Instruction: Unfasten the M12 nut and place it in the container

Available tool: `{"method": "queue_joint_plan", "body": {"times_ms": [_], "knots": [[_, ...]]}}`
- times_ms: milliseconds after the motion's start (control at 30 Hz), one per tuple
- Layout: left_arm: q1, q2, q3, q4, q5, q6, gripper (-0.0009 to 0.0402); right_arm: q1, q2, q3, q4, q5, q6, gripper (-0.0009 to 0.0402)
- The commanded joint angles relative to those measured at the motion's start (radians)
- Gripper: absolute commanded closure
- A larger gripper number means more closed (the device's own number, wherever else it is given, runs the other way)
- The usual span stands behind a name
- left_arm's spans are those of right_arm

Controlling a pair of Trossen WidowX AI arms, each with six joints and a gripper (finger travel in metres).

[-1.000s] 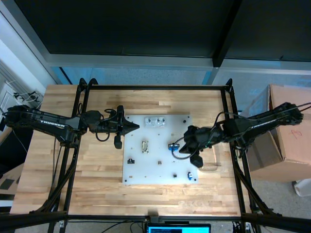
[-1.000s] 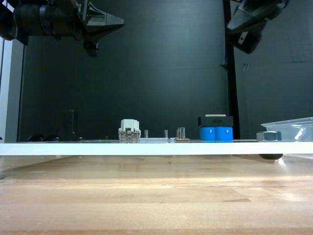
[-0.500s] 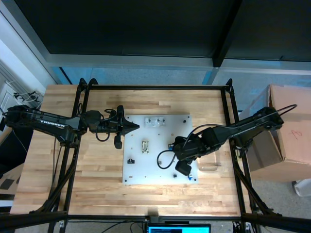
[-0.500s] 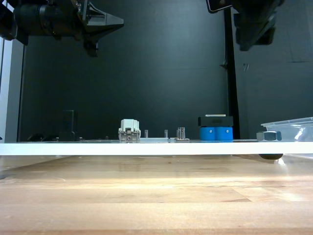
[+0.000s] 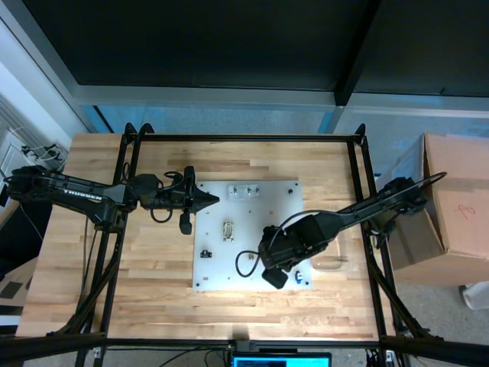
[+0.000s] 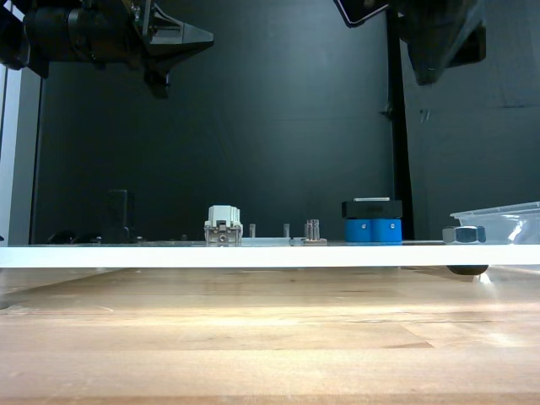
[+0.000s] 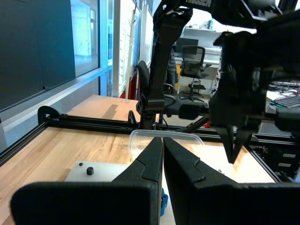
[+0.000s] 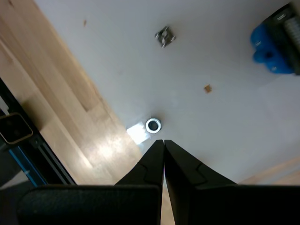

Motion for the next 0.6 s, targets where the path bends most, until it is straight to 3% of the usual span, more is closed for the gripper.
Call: {"method": "queue_joint_plan", "body": {"times_ms": [33, 233, 467, 600], "knots": [[0.0, 0.0, 0.0, 0.0, 0.0, 0.0, 0.0393, 0.006, 0.018, 0.0, 0.0, -0.002, 0.007, 0.0393], [0.0, 0.0, 0.0, 0.0, 0.0, 0.0, 0.0393, 0.014, 0.045, -0.004, 0.003, -0.042, 0.029, 0.0393], [0.0, 0.0, 0.0, 0.0, 0.0, 0.0, 0.0393, 0.022, 0.053, -0.005, -0.005, -0.038, 0.089, 0.0392], [0.0, 0.0, 0.0, -0.002, 0.0, 0.0, 0.0393, 0.025, 0.07, -0.006, -0.005, -0.03, 0.101, 0.0371]]}}
